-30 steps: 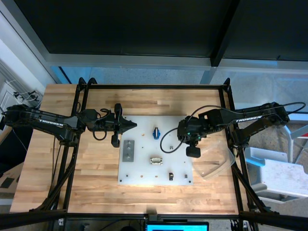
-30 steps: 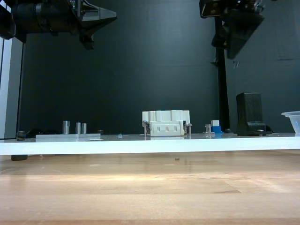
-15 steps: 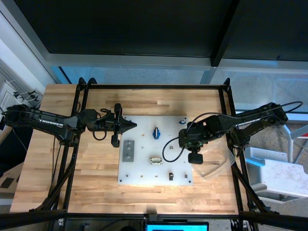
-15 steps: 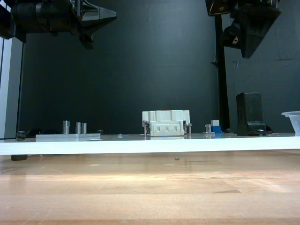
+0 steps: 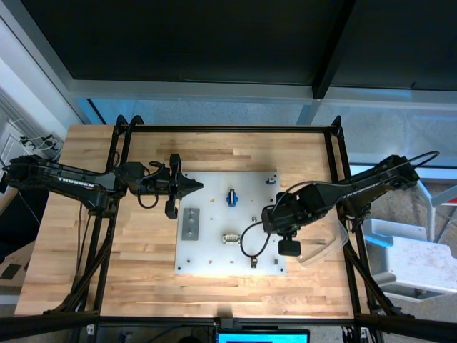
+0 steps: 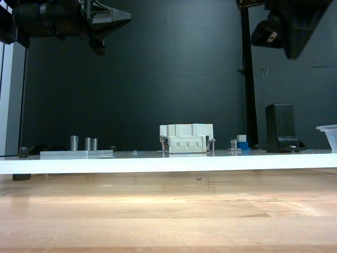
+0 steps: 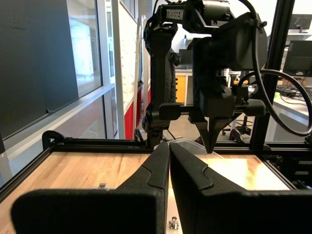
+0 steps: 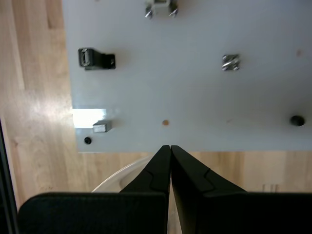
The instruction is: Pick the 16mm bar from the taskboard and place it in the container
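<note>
The white taskboard (image 5: 214, 259) (image 6: 158, 163) lies mid-table. Three short silver pegs (image 6: 74, 143) stand on its gray block (image 5: 191, 223); I cannot tell which of them is the 16mm bar. The clear container (image 5: 319, 251) (image 6: 329, 135) sits just off the board's right edge. My right gripper (image 5: 289, 247) (image 6: 288, 51) (image 8: 169, 147) hangs shut high over the board's near right edge beside the container's rim (image 8: 122, 176), and nothing shows between its fingers. My left gripper (image 5: 198, 185) (image 6: 129, 20) (image 7: 169, 145) is shut and empty, held high over the board's far left corner.
On the board are a blue knob (image 5: 231, 197), a beige connector (image 5: 230, 239) (image 6: 187, 139), a small black part (image 5: 253, 261) (image 6: 281, 129) (image 8: 95, 58) and small silver fittings (image 8: 230, 62). A black frame (image 5: 228, 129) borders the wooden table.
The right gripper has moved toward the near edge along the board's right side, up to the container, staying shut. The left arm has not moved.
</note>
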Motion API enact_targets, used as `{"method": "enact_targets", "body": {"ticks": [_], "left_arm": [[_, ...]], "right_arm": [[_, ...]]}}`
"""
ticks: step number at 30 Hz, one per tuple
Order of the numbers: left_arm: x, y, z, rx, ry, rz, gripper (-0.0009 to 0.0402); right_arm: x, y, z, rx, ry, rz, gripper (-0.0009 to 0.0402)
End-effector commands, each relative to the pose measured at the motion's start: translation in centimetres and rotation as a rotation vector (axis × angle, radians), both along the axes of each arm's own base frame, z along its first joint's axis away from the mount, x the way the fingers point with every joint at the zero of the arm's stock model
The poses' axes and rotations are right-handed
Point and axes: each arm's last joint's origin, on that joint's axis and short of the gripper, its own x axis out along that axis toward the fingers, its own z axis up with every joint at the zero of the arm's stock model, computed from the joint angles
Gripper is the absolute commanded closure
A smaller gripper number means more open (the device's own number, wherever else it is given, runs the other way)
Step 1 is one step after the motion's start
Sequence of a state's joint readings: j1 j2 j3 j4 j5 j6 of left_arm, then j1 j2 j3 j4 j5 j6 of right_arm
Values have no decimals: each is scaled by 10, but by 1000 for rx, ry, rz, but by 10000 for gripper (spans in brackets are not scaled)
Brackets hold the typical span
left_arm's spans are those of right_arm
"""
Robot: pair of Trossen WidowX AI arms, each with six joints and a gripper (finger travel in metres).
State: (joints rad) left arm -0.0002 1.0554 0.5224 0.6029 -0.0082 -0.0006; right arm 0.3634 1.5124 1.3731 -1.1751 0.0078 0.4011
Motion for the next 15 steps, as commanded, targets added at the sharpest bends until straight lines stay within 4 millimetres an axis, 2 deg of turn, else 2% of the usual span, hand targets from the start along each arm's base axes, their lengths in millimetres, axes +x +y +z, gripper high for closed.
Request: {"method": "enact_targets", "body": {"ticks": [1,15], "left_arm": [[0,0,0,0,0,0,393],[0,0,0,0,0,0,393]], "right_arm": [[1,8,-4,1,17,-8,393],[-2,38,-16,-13,46,-23,393]]}}
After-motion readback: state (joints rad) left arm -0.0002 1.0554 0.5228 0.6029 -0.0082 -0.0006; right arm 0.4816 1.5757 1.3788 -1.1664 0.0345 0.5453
